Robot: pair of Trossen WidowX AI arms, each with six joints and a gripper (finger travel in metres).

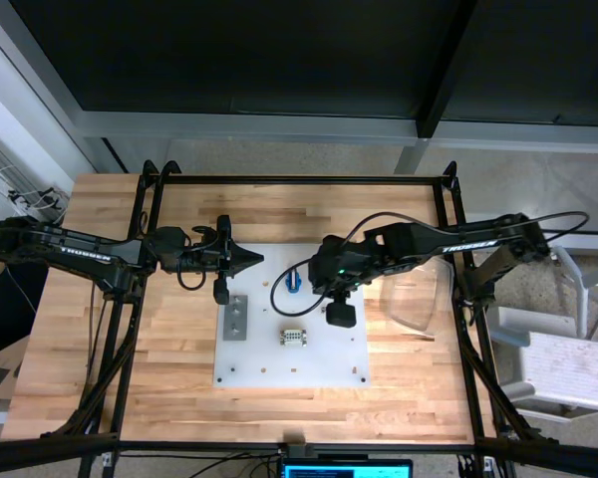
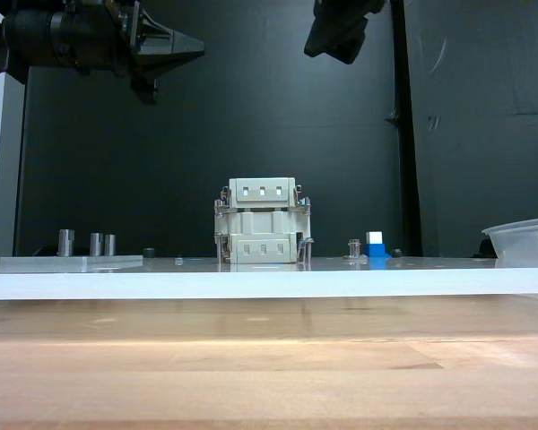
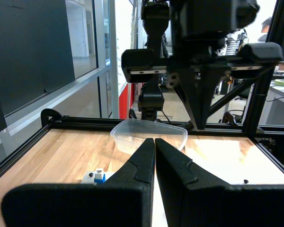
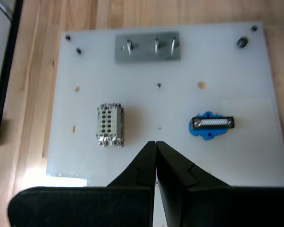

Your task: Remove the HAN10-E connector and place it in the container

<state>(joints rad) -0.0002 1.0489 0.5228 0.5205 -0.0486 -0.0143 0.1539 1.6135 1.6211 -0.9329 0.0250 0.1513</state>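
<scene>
Nearest me, the HAN10-E connector (image 1: 294,338) sits on the white board (image 1: 319,363). It is a light-grey block in two tiers, with rows of pin dots on top and metal clips at its sides. The right tool (image 1: 340,315) hangs above and just beyond it, fingers pressed together, gripping nothing. Farther right, the container (image 1: 419,294) rests on the counter (image 1: 179,398), and wood shows through its clear walls. The right arm crosses its far rim. Farthest off, the left tool (image 1: 257,260) hovers high, also closed.

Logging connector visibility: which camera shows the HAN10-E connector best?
The right wrist view: the HAN10-E connector lies unobstructed, pin rows visible, beyond the shut right gripper hovering above the board. The high view shows it small, the low view only its side, and the left wrist view not at all. The shut left gripper hangs above the board's far edge.
</scene>
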